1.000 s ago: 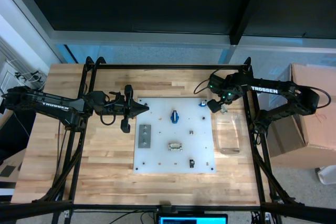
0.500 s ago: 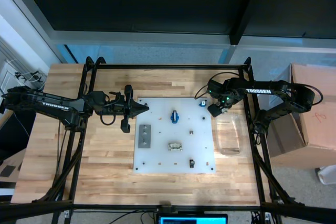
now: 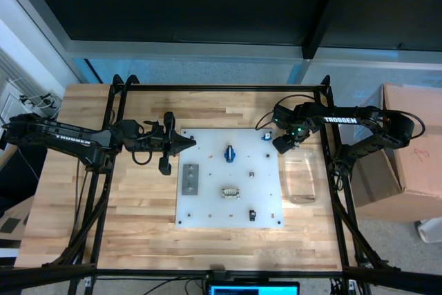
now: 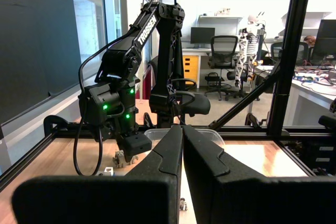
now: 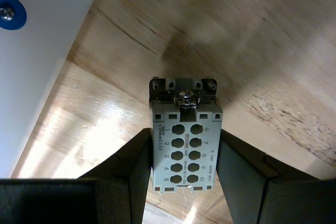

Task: Remove the HAN10E connector from the taskboard and place in the container

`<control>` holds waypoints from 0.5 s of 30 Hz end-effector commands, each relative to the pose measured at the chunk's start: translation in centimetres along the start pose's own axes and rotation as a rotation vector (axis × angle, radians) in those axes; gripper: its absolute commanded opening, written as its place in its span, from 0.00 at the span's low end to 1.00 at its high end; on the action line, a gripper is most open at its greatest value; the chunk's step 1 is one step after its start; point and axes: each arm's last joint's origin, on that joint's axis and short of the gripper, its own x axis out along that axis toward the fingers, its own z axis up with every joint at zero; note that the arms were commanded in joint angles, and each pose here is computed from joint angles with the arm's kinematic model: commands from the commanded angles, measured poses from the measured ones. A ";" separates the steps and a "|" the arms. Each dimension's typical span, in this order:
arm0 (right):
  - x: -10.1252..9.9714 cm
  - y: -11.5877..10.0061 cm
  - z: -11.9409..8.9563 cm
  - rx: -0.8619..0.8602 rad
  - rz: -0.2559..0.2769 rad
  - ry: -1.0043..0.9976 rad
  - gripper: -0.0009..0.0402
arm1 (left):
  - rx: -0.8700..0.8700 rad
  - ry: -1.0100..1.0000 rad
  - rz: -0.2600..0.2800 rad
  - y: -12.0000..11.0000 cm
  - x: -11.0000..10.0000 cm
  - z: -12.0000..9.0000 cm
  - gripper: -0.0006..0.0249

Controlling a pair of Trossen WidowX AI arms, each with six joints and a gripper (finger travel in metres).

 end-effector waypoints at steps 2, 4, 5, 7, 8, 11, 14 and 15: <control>-0.2 0.1 0.1 -0.001 0.003 -0.006 0.11 | 0.000 0.000 0.000 0.0 0.0 0.0 0.03; -0.6 0.1 0.3 -0.001 0.003 -0.009 0.08 | 0.000 -0.001 0.000 0.0 0.0 0.0 0.02; -0.9 0.2 0.4 -0.001 0.004 -0.010 0.06 | 0.000 0.000 0.000 0.0 0.0 0.0 0.02; -1.8 0.2 0.7 -0.001 0.006 -0.021 0.04 | 0.000 0.000 0.000 0.0 0.0 0.0 0.02; -2.3 0.2 0.8 0.000 0.008 -0.032 0.03 | 0.000 0.000 0.000 0.0 0.0 0.0 0.03; -3.8 0.1 0.9 0.004 0.018 -0.056 0.02 | 0.000 0.000 0.000 0.0 0.0 0.0 0.02; -5.1 0.1 0.5 0.003 0.022 -0.060 0.03 | 0.000 -0.001 0.000 0.0 0.0 0.0 0.02; -5.5 0.2 0.2 0.006 0.024 -0.063 0.04 | 0.000 0.000 0.000 0.0 0.0 0.0 0.02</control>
